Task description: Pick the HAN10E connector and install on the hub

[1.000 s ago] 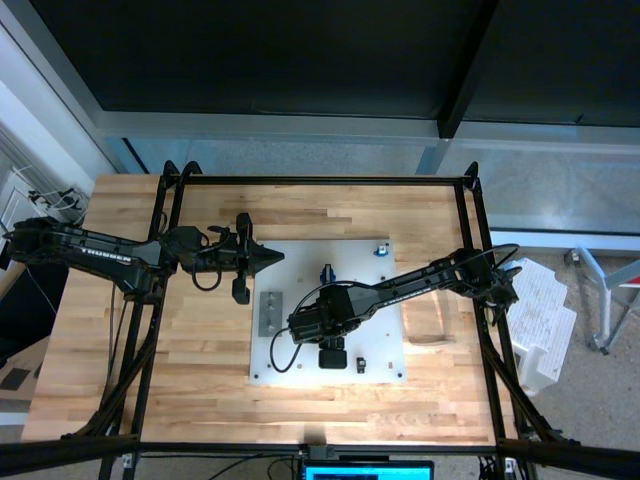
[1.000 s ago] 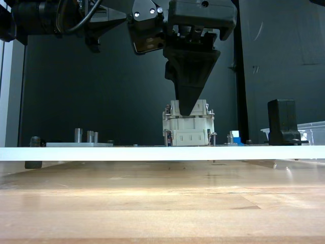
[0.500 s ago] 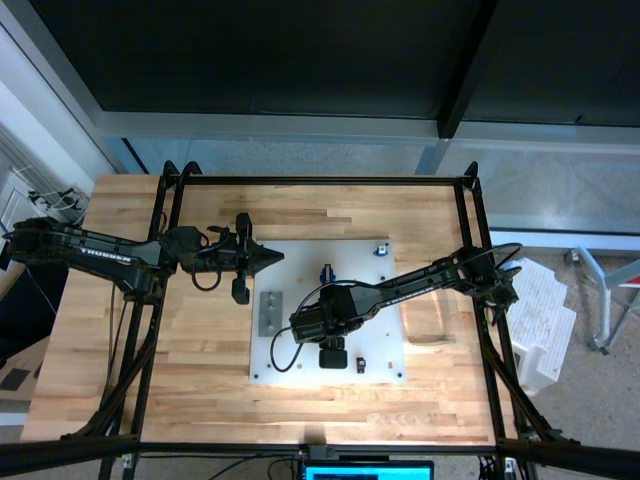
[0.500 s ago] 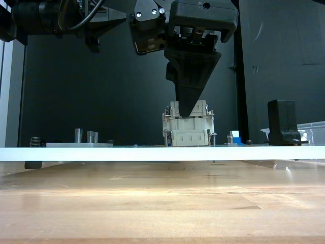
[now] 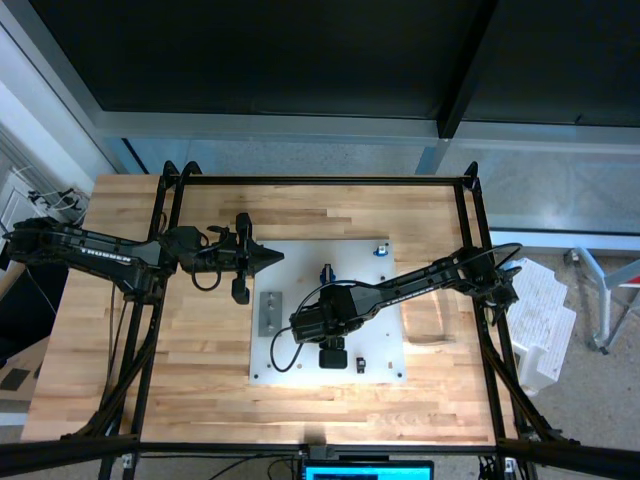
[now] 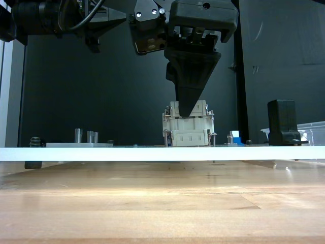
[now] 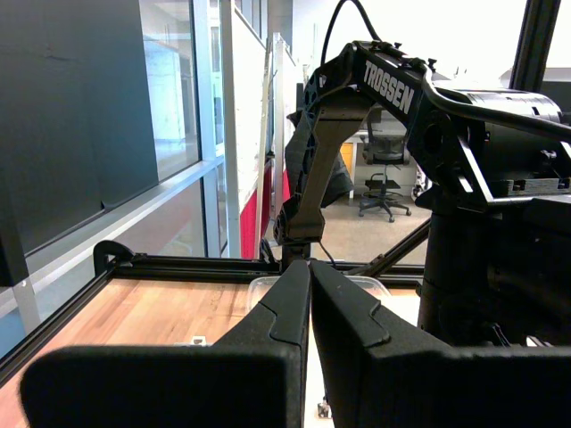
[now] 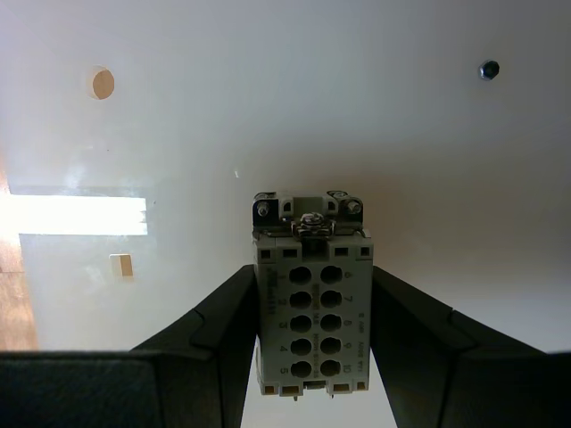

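Observation:
The pale grey HAN10E connector [image 8: 312,312] shows its two rows of round holes and sits upright on the beige hub [image 6: 187,133], with its top [image 6: 174,109] standing above the hub. My right gripper [image 8: 312,278] points straight down over the white board [image 5: 300,370], and its black fingers [image 8: 227,312] press against both sides of the connector. From table height the right gripper [image 6: 189,113] ends at the connector's top. My left gripper [image 7: 310,294] is shut and empty, and in the high view it hovers by the board's back left corner [image 5: 262,257].
A grey metal block [image 5: 270,312] with pegs [image 6: 86,136] lies on the board's left side. A blue upright part [image 5: 327,272] stands behind the hub, and a black block [image 6: 282,122] stands at the right. Black frame rails [image 5: 320,181] ring the wooden table.
The right gripper has shifted only a hair. The connector stays on the hub between its fingers, and the left arm has not moved.

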